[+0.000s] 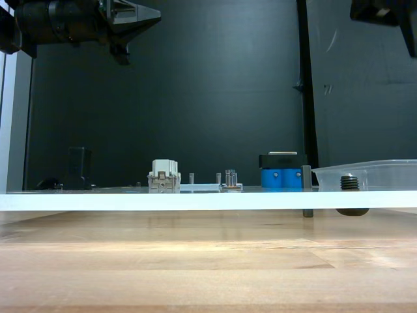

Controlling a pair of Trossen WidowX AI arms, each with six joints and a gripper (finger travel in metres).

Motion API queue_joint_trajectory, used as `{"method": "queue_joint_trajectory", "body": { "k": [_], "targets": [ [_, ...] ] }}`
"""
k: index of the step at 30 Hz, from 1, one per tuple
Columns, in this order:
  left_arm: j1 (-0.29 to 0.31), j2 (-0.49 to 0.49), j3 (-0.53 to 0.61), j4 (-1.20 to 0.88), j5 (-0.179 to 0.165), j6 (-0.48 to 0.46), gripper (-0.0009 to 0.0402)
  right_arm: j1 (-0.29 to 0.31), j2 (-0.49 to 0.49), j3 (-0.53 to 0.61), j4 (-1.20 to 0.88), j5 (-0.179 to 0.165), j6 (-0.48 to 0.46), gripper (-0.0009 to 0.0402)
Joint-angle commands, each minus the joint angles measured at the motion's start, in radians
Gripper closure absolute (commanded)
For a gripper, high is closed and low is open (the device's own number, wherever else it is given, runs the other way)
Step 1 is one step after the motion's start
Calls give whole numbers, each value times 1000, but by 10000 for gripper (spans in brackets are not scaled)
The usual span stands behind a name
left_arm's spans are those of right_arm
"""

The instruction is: Remove the rj45 connector and place it in the container

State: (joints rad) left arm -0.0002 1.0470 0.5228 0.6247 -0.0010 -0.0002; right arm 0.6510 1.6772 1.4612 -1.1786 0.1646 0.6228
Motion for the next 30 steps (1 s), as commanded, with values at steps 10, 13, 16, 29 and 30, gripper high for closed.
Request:
{"method": "queue_joint_trajectory", "body": {
  "k": [10, 13, 16, 29, 30],
  "targets": [
    [0, 0, 0, 0, 0, 0, 392, 10, 2, -93, 120, -8, 16, 203],
    [0, 0, 0, 1, 0, 0, 392, 14, 2, -112, 142, -6, 17, 203],
    [0, 0, 0, 0, 0, 0, 392, 18, 6, -125, 154, 1, 17, 203],
    [0, 0, 0, 0, 0, 0, 392, 24, 51, -151, 207, 19, 0, 203],
    [0, 0, 0, 0, 0, 0, 392, 23, 51, -155, 209, 19, 0, 203]
  ]
}}
